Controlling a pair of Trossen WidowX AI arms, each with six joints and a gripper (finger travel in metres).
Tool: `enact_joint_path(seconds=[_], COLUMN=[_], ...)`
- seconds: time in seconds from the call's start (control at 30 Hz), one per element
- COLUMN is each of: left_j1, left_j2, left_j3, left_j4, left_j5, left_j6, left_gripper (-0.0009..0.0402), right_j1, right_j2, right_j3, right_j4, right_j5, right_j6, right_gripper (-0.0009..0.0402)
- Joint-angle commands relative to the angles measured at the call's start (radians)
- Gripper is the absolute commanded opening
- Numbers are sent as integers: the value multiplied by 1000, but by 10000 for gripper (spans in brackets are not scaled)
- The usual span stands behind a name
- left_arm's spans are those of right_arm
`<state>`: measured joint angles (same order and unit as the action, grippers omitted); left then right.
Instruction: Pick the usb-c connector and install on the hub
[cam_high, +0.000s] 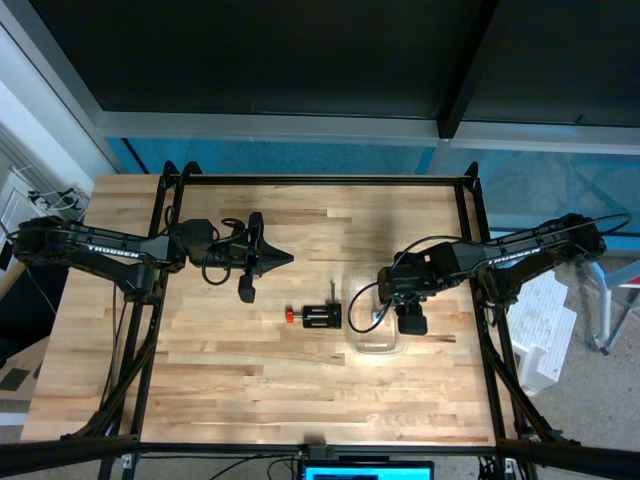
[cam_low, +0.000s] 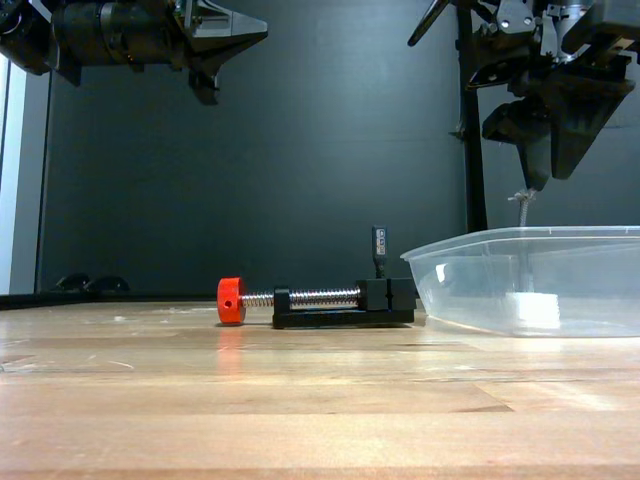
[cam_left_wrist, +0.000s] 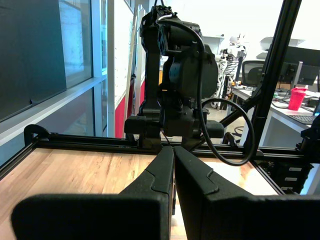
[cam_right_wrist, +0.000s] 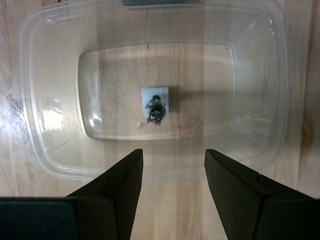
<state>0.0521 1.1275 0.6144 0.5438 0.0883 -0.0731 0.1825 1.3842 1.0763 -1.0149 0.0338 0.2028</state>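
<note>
Where the table (cam_high: 200, 350) bears a clear tub (cam_right_wrist: 31, 125), the right gripper (cam_right_wrist: 172, 152) hovers above it, jaws wide and empty; the left gripper (cam_left_wrist: 173, 150) hangs closed, empty, well apart. The connector (cam_right_wrist: 156, 104) stands free on the tub's floor.

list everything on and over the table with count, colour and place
usb-c connector: one, pale grey block with a dark stub, standing free on the container's floor
container: one, clear plastic, on the table right of the vise
vise: one, black with a red knob, mid-table
hub: one, small, black, upright in the vise
table: one, light wood
left gripper: one, black, shut and empty, high over the table's left part
right gripper: one, black, open, above the container, over the connector
</note>
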Motion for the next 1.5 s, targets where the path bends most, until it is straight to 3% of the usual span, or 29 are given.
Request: enact_joint_path(seconds=[0.03,1.27,1.5], left_j1=[0,0,0], left_j2=[0,0,0], left_j3=[0,0,0], left_j4=[0,0,0], left_j5=[0,0,0], left_j6=[0,0,0], left_gripper=[0,0,0], right_j1=[1,36,37], right_j2=[11,144,167], right_j3=[-2,-53,-53], right_j4=[19,164,191], right_j5=[0,26,26], right_j6=[-6,-9,-10], right_gripper=[173,171,151])
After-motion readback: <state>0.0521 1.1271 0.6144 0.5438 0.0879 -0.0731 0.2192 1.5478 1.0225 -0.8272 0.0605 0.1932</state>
